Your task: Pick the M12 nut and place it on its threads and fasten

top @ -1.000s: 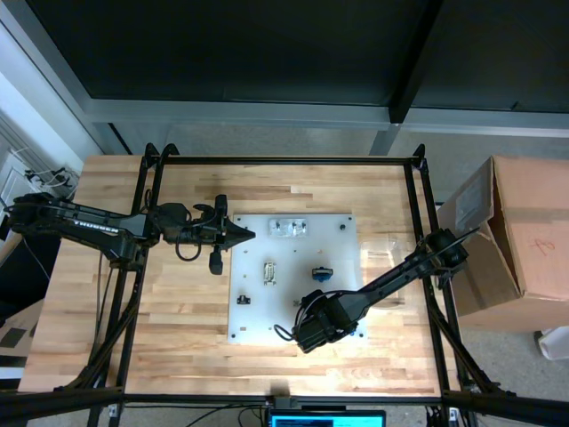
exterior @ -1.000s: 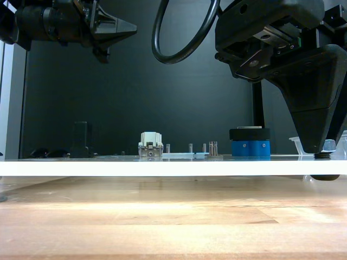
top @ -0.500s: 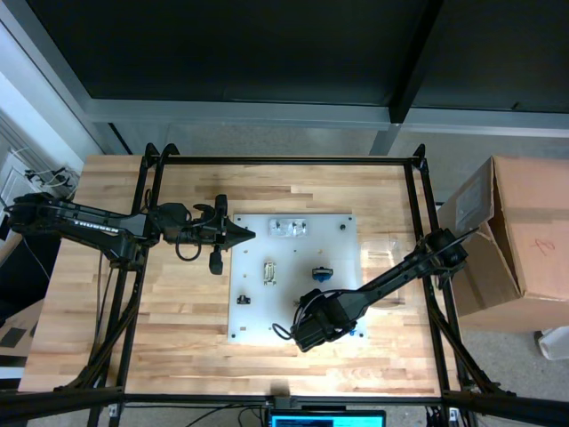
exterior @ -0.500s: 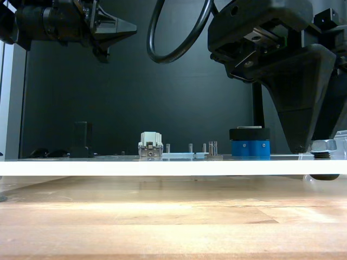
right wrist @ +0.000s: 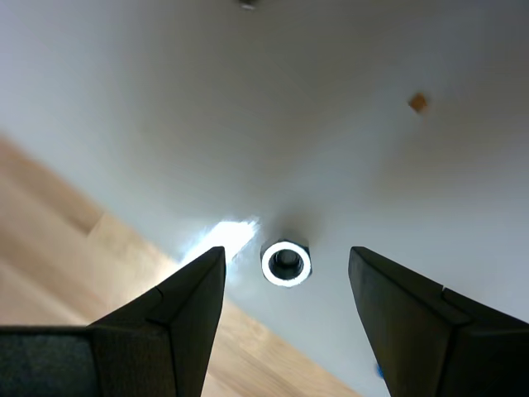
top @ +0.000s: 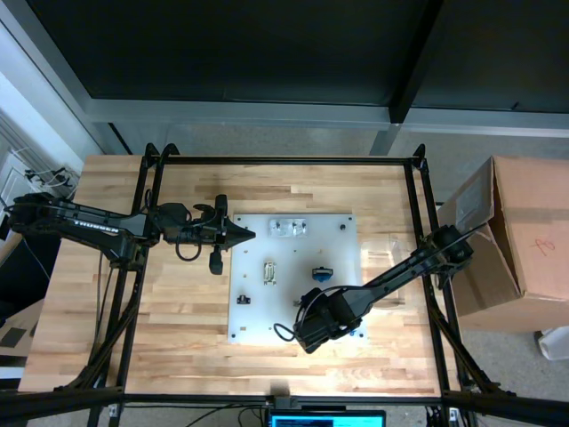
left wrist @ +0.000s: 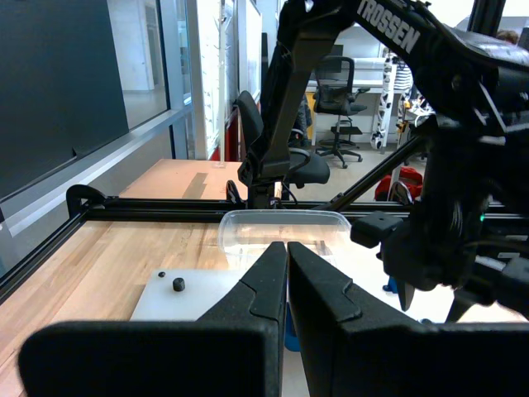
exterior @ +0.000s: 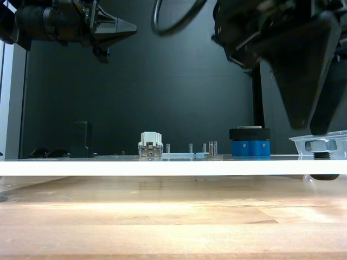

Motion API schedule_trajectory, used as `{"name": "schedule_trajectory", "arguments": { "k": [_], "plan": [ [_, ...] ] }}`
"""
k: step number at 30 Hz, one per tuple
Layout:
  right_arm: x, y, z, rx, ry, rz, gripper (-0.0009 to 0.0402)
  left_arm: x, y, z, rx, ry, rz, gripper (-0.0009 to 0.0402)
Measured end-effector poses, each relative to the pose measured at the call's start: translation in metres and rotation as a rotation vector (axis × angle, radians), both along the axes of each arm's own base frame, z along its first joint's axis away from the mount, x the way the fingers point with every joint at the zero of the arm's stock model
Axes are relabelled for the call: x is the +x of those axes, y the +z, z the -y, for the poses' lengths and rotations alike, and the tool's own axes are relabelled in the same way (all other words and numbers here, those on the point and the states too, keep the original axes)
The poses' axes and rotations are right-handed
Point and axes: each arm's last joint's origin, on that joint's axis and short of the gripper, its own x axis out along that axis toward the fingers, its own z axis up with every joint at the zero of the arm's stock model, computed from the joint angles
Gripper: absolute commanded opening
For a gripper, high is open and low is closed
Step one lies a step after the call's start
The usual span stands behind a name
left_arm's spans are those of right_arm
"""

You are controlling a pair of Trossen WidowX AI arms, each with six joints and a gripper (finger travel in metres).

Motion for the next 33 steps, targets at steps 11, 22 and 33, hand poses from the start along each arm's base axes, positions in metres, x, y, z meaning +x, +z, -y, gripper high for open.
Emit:
{"name": "schedule_trajectory", "arguments": {
  "k": [11,22,33],
  "plan": [
    [-0.015,0.025,0.014,-0.08,0.57,-0.008,0.0069,0.0,0.0,0.0,0.0,0.0,0.0,0.0],
    [-0.015,0.015,0.011,-0.122,0.929,0.028,-0.0002,0.0,0.0,0.0,0.0,0.0,0.0,0.0],
    [-0.013,-0.002,0.002,-0.153,0.956,0.004,0.0,0.0,0.0,0.0,0.0,0.0,-0.001,0.0]
  ]
}}
